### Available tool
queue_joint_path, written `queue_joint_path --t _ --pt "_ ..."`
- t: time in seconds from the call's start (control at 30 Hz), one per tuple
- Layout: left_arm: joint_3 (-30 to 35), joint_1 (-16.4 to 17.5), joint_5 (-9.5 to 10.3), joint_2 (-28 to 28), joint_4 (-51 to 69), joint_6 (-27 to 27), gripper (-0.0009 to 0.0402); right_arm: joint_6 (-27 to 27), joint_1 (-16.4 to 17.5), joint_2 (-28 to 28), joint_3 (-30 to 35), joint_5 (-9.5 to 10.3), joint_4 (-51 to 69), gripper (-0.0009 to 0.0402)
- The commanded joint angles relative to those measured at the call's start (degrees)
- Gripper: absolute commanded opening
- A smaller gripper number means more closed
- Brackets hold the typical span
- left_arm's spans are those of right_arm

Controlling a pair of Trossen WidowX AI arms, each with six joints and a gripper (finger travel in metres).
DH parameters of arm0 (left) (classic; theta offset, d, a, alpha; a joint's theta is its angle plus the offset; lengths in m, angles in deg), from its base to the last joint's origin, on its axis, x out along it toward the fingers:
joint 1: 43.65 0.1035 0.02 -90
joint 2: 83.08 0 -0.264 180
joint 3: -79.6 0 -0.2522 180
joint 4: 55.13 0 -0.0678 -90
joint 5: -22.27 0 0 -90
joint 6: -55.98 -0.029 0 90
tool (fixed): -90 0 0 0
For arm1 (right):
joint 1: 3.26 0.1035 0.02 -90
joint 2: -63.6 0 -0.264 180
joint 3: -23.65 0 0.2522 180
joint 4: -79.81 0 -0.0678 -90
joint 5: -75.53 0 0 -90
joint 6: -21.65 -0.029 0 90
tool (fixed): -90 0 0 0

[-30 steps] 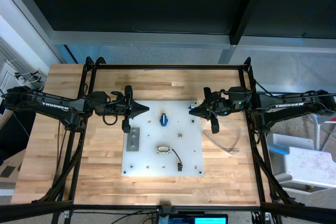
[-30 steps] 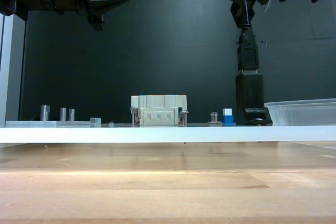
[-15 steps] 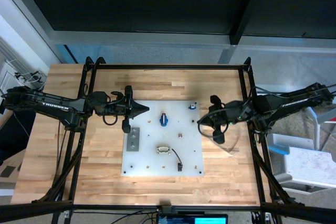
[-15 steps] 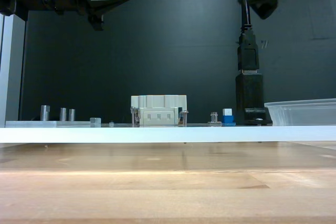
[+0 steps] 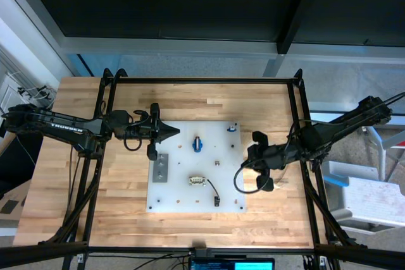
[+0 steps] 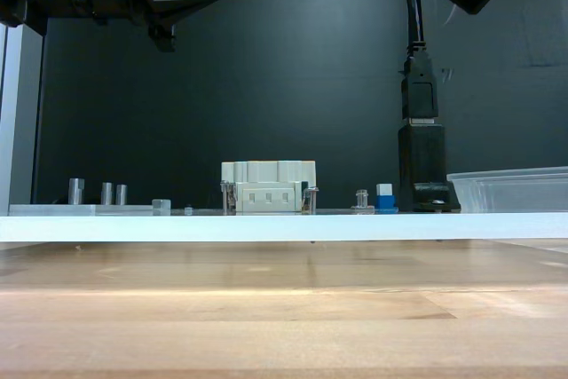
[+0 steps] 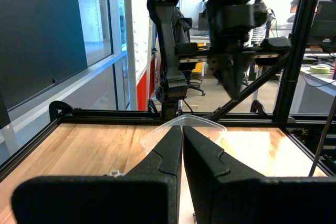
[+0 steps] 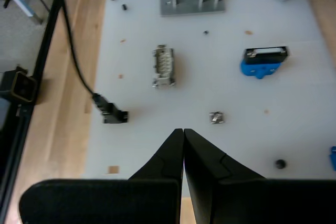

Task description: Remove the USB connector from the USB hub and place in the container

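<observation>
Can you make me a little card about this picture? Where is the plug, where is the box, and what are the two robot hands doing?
plug: standing upright in the hub, not pulled out yet
hub: on the near right part of the white board
tub: clear plastic, beside the board's right edge
left gripper: shut, holding nothing, high over the board's far left part
right gripper: shut, holding nothing, up in the air near the board's right edge
job done: no
</observation>
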Motion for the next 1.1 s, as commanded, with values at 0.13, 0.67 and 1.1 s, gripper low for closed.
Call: queue_joint_path --t 0.13,0.67,1.1 --pt "0.00 0.00 -0.02 0.02 -0.02 0.00 0.0001 -2.23 2.89 5.09 3.15 -0.33 1.62 0.0000" --pt "0.00 0.00 -0.02 0.02 -0.02 0.00 0.0001 -7.63 6.23 16.68 13.31 -1.46 7.15 0.0037" --pt "0.00 0.00 -0.02 0.02 0.00 0.00 0.0001 -14.10 8.22 22.25 14.47 -1.84 5.11 0.0150"
